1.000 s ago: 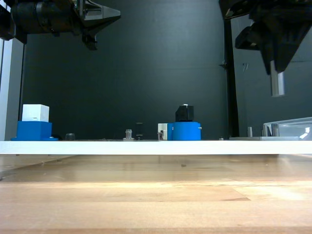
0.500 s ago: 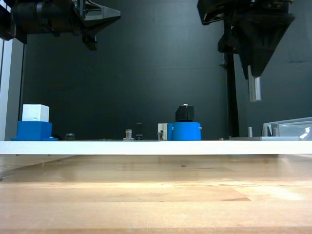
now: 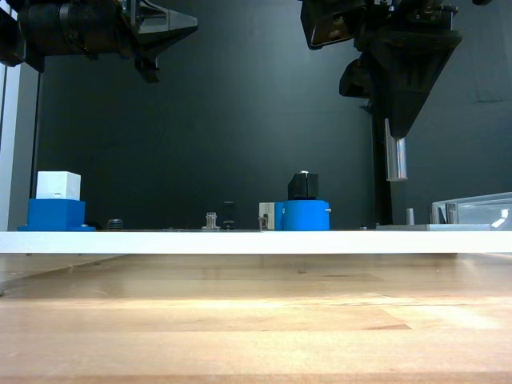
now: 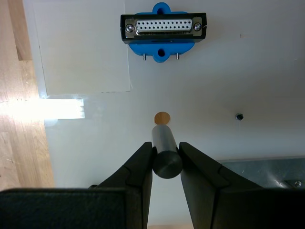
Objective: Pick the 16mm cylinder and place it in the taskboard
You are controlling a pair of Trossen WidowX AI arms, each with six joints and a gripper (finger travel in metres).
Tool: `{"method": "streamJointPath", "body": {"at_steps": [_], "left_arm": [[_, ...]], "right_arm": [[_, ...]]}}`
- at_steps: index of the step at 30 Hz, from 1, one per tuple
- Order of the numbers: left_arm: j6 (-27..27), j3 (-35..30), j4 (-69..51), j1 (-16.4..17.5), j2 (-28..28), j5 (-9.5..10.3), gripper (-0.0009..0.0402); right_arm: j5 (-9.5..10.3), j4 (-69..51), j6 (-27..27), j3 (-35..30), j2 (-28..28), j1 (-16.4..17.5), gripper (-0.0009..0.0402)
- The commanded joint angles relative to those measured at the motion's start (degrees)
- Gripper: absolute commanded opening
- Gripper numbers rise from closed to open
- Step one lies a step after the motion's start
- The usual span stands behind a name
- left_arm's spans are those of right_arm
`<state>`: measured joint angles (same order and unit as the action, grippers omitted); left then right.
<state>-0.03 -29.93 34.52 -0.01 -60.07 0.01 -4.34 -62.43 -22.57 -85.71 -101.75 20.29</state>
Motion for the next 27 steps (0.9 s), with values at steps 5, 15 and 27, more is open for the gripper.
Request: {"method": "streamJointPath", "body": {"at_steps": [5,15,27], "left_arm": [[0.0,0.0,0.0,0.0,0.0,0.00,0.0000],[0.0,0.0,0.0,0.0,0.0,0.00,0.0000],[0.0,0.0,0.0,0.0,0.0,0.00,0.0000]], "right_arm": [[-0.09,0.2,-0.4,0.0,-0.9,-0.2,0.0027],[-0.20,0.6,0.0,0.3,-1.2,-0.5,0.0028],[-0.17,3.0,-0.1,2.6,-1.2,-0.5,0.0028]]}}
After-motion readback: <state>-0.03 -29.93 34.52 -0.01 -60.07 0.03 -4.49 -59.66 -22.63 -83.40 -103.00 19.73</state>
